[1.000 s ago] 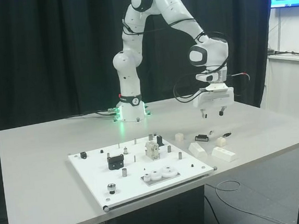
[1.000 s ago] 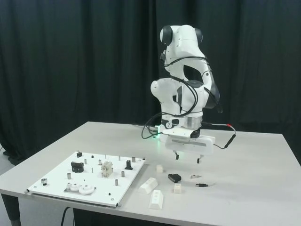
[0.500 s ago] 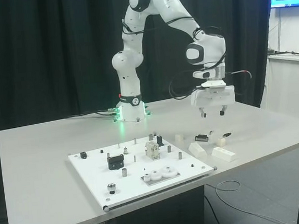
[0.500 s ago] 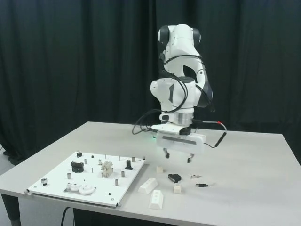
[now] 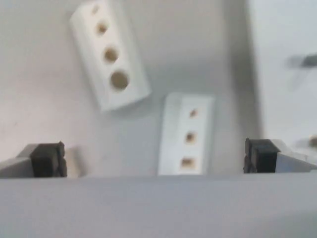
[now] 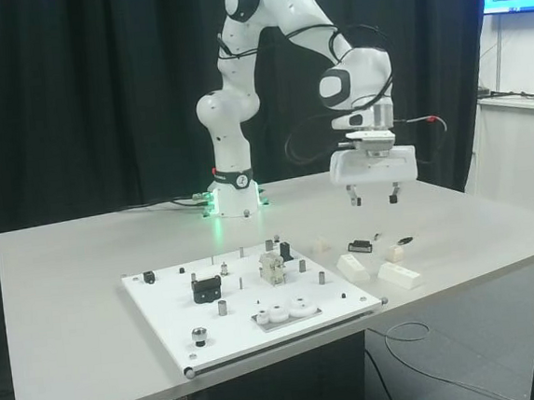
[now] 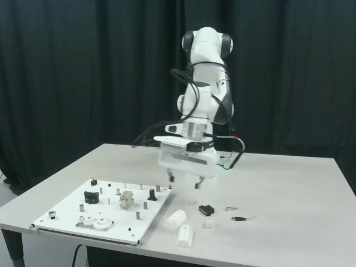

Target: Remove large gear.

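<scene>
Three gears: white, side by side on a small grey plate (image 6: 271,322) at the near edge of the white board (image 6: 163,298)
Large gear: the large gear (image 6: 302,306) is the end one of the row, on the side toward the loose blocks – it sits on its post, untouched; in the second room view it is at (image 7: 102,223)
Gripper: the gripper (image 6: 373,198) hangs in the air above the table (image 6: 58,265), well apart from the gears
Jaws: spread wide, nothing between them – the wrist view shows both black fingertips (image 5: 48,159) far apart
Below the gripper: two white drilled blocks (image 5: 110,55) on bare table, with the board's edge just to one side
Step in hand: approach, as I judge it – no grasp yet made
Next move: carry the gripper over the board to the large gear, line the jaws across its rim, descend, close, then lift straight up off the post
Risk: the middle gear meshes with it, so a tilted pull could drag its neighbour
</scene>
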`<action>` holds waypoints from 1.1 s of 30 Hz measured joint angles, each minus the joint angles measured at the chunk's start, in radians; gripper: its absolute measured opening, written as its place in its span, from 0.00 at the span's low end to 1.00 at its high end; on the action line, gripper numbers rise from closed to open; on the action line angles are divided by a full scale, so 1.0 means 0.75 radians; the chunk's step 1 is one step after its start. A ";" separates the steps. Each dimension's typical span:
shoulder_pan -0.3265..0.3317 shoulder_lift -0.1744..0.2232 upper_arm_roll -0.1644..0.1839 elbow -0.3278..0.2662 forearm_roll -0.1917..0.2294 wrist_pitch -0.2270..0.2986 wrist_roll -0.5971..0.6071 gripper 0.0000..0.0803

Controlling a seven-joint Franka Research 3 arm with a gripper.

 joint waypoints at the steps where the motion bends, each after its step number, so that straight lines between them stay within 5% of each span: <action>1: -0.016 0.005 0.002 0.014 -0.001 0.000 -0.002 1.00; 13: -0.250 0.088 0.080 0.180 -0.004 -0.005 -0.003 1.00; 25: -0.463 0.148 0.188 0.301 -0.026 -0.081 0.012 1.00; 33: -0.548 0.184 0.208 0.347 -0.019 -0.102 0.058 1.00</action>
